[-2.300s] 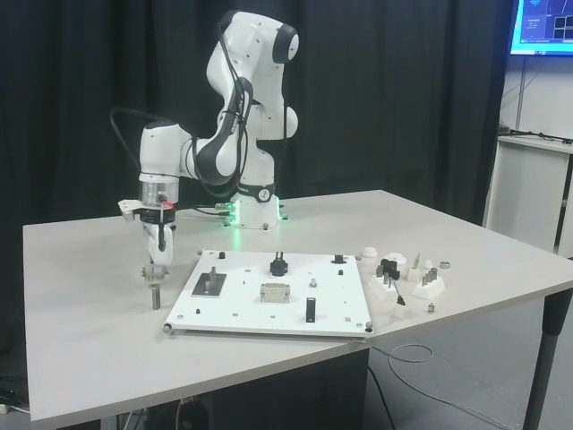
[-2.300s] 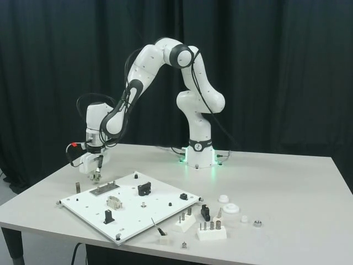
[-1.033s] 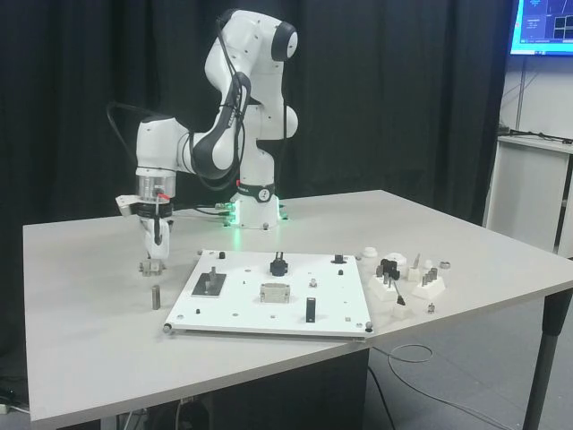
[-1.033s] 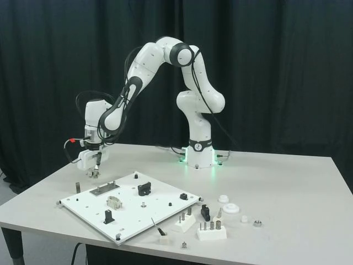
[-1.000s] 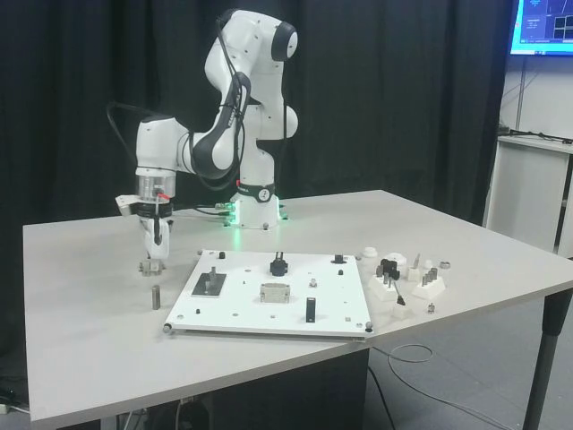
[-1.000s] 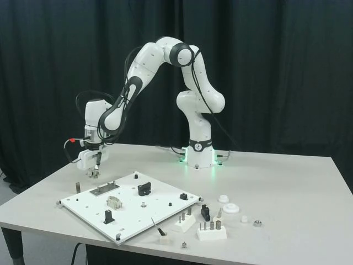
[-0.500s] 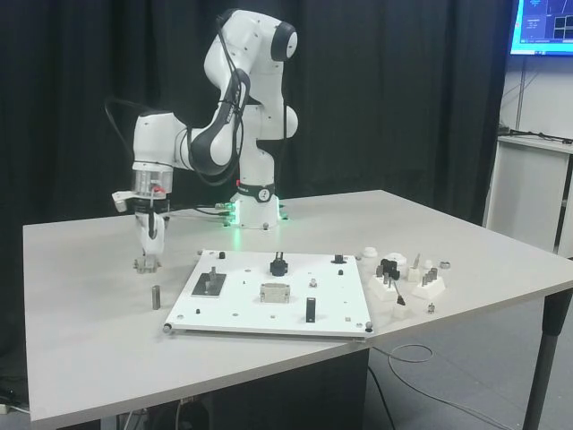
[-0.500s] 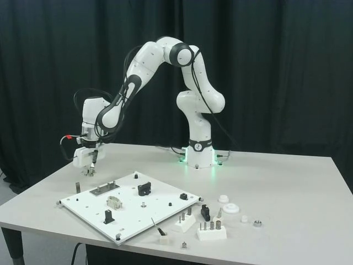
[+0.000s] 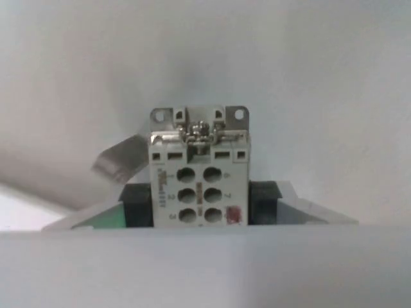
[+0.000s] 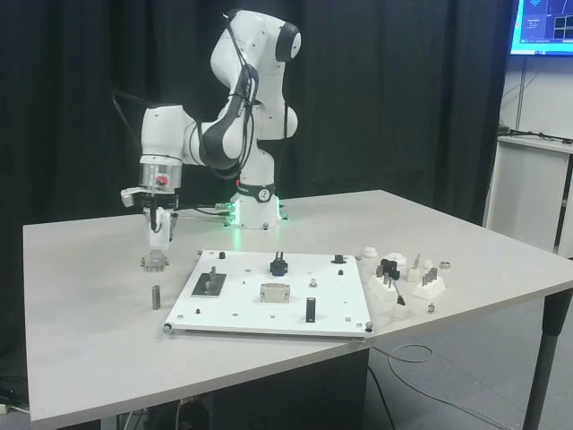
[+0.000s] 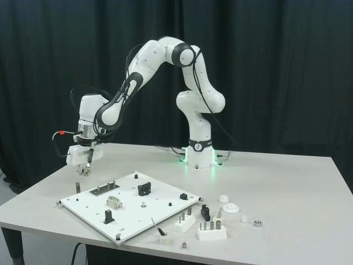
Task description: Insert waterproof.
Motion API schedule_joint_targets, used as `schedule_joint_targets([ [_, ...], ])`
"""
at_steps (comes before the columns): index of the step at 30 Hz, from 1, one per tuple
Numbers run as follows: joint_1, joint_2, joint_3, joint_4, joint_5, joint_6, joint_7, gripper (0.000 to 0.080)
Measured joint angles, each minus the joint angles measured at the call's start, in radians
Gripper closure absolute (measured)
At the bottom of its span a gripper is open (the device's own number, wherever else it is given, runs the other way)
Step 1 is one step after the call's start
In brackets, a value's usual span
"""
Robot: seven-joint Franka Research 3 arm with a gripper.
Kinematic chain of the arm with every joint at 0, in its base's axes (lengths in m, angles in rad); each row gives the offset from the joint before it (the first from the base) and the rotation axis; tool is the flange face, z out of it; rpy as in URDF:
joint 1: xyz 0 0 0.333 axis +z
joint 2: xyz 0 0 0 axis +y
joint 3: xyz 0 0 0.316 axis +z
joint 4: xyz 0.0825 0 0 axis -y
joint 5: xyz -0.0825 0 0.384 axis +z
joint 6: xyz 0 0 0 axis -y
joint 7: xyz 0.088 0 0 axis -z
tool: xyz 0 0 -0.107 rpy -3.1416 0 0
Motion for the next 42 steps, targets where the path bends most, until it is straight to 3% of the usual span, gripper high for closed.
schedule_joint_targets([
  [8, 0.053, 0.016, 0.0, 0.061, -0.044, -0.06, 0.124, 0.0492],
  [20, 0.116, 0.048, 0.001, 0.187, -0.137, -0.192, 0.335, 0.0492],
  [42, 0.242, 0.132, 0.006, 0.358, -0.147, -0.351, 0.668, 0.0492],
])
